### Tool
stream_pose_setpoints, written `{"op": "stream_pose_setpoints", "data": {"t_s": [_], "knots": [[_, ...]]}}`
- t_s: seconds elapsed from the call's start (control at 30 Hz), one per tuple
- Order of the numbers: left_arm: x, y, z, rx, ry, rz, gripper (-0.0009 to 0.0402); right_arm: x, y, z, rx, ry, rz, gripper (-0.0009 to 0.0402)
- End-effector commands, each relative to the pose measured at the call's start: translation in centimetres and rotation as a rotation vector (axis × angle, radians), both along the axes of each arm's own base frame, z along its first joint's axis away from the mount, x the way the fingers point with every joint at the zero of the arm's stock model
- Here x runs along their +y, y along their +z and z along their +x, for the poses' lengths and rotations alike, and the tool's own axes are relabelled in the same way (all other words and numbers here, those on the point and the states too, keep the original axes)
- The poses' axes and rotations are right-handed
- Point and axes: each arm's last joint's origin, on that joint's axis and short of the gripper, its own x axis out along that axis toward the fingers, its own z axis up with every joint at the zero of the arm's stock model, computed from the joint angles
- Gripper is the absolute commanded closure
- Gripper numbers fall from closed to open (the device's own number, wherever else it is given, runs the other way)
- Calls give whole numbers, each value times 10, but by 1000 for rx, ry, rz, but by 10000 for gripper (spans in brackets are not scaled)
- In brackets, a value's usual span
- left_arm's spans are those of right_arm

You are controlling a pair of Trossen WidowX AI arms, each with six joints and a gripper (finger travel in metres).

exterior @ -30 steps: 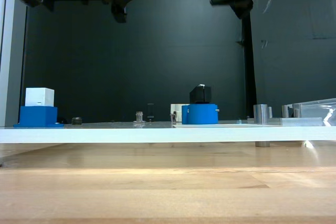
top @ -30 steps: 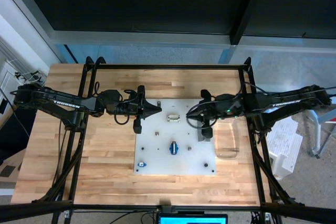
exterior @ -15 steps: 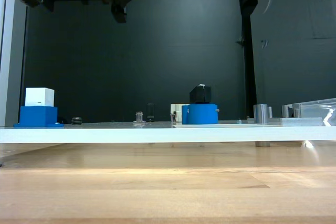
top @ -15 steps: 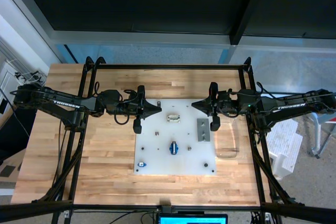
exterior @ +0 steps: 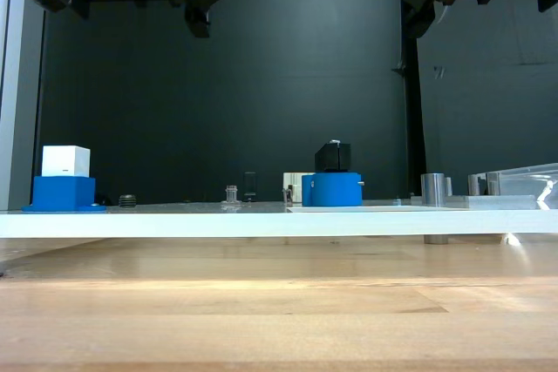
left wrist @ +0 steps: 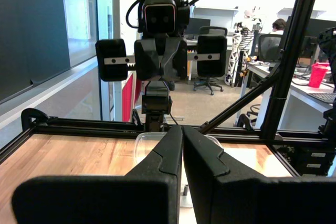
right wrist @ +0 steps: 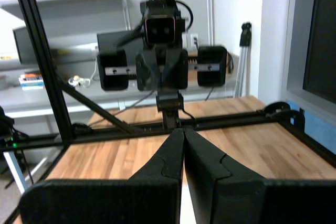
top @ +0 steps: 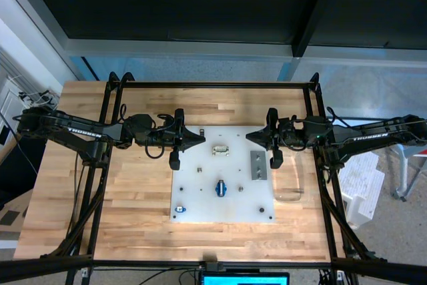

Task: Pick the 16mm cylinder and install on the taskboard

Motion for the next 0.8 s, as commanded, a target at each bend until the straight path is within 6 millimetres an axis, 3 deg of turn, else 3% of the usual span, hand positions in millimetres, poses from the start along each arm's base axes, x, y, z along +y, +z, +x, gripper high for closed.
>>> {"op": "stream_pose_setpoints", "data": {"t_s": [0.03,0.8], "knots": [[0,0,0,0,0,0,393,0,-1,0,19,1,-15,393],[0,0,0,0,0,0,393,0,-1,0,24,-4,-20,393]]}}
